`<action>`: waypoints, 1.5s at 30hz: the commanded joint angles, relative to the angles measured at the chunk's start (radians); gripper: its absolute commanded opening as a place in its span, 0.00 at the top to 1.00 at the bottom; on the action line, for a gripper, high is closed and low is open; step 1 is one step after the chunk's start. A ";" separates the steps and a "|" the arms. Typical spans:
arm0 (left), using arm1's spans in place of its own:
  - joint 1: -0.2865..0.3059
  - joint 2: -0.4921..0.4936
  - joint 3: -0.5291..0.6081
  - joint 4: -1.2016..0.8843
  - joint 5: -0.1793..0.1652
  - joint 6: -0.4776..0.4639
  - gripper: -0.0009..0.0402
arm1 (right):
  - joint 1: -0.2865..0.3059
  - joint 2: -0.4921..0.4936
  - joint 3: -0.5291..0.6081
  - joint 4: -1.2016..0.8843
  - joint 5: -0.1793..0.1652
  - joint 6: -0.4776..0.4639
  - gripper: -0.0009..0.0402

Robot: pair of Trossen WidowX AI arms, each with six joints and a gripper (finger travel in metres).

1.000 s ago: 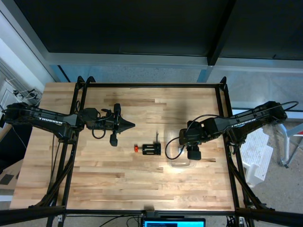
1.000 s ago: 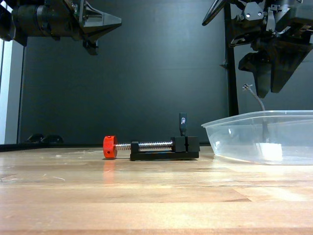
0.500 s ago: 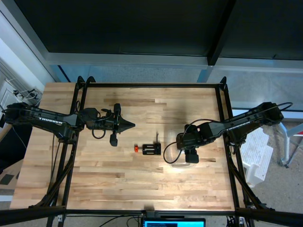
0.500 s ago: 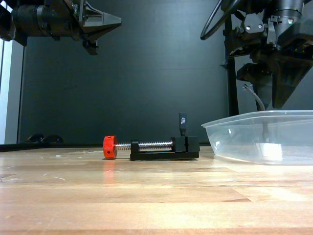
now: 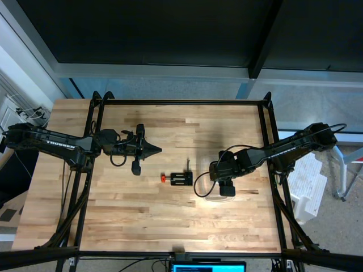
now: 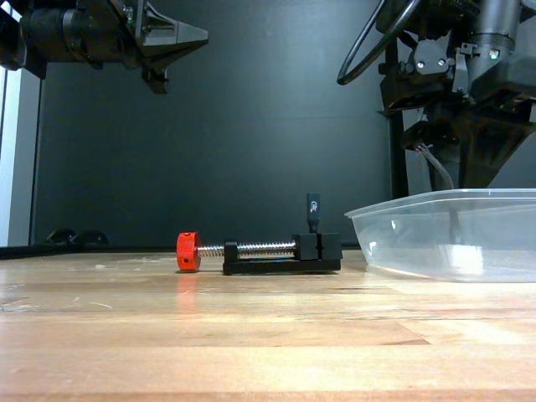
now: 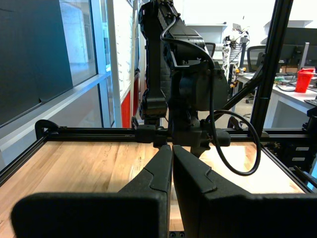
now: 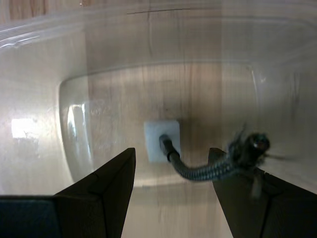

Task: Pick the USB-C connector and install on taskboard

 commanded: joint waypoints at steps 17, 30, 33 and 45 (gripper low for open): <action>0.000 0.000 0.000 0.000 0.000 0.000 0.98 | 0.000 0.018 -0.066 0.105 0.002 -0.023 0.48; 0.000 0.000 0.000 0.000 0.000 0.000 0.98 | 0.002 0.017 -0.088 0.128 -0.003 -0.021 0.64; 0.000 0.000 0.000 0.000 0.000 0.000 0.98 | 0.002 0.017 -0.090 0.130 -0.003 -0.021 0.68; 0.000 0.000 0.000 0.000 0.000 0.000 0.98 | 0.002 0.015 -0.092 0.132 -0.004 -0.021 0.82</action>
